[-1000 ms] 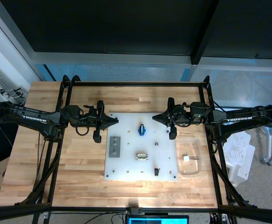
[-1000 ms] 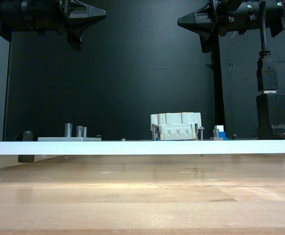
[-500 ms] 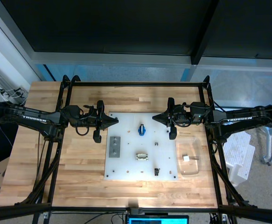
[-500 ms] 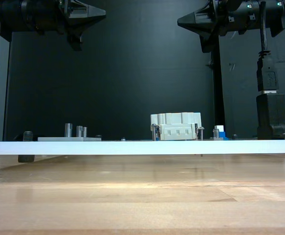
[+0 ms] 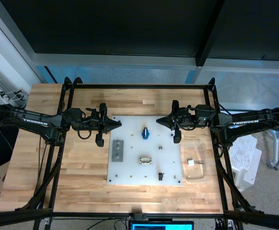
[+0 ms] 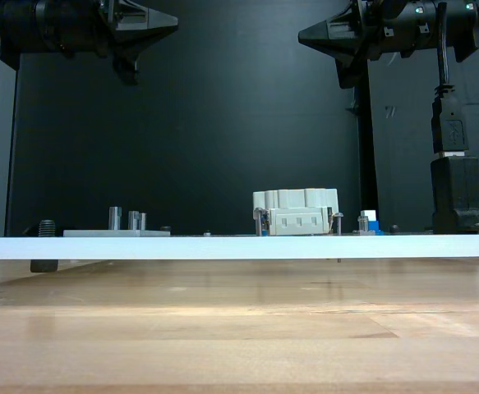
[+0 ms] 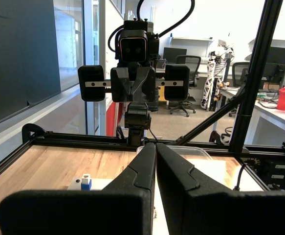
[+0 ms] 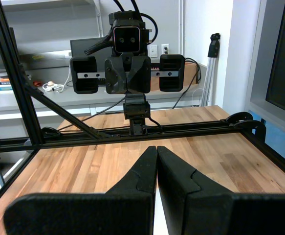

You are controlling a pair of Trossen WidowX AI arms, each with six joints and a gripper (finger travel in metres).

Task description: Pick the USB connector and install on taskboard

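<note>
Arms level — left pincer (image 5: 119, 123), right pincer (image 5: 158, 120) closed above taskboard (image 5: 129, 167).

Your high view looks down from the near edge on the whole taskboard (image 5: 129, 172); the low view skims it close and level. Your wrist views sight along the left gripper (image 7: 156, 146) and right gripper (image 8: 157, 148), facing each other above it.

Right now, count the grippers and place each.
2. The left gripper hangs high near the taskboard's far-left corner, the right gripper near its far-right side; both pairs of jaws shut.
</note>
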